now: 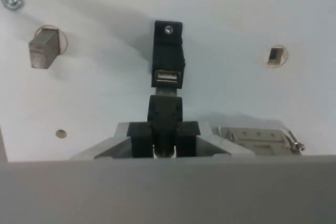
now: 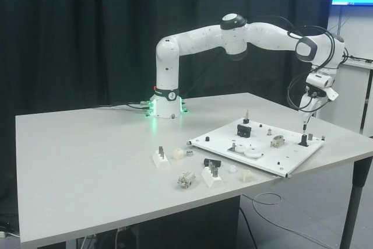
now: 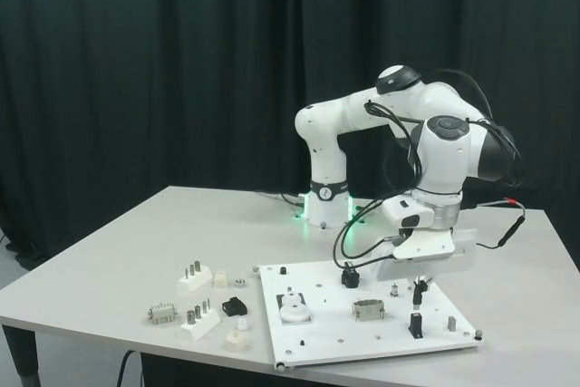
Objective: Insert USB.
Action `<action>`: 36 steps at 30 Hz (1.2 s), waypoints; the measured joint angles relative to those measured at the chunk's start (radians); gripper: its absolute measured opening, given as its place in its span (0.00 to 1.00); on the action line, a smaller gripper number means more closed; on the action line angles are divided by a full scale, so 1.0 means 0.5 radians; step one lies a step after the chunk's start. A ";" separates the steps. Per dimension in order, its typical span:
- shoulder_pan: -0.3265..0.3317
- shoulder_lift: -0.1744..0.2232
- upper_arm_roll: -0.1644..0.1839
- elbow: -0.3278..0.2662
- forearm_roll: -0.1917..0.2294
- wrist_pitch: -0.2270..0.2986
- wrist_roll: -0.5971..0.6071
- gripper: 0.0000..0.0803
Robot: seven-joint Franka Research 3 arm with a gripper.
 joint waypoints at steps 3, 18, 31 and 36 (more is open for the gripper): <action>-0.007 0.000 0.001 0.000 0.000 0.002 0.000 0.11; -0.021 0.000 0.025 0.005 0.000 0.027 -0.002 0.11; -0.032 0.000 0.047 0.016 0.000 0.039 -0.053 0.11; -0.037 0.000 0.050 0.020 0.000 0.039 -0.058 0.11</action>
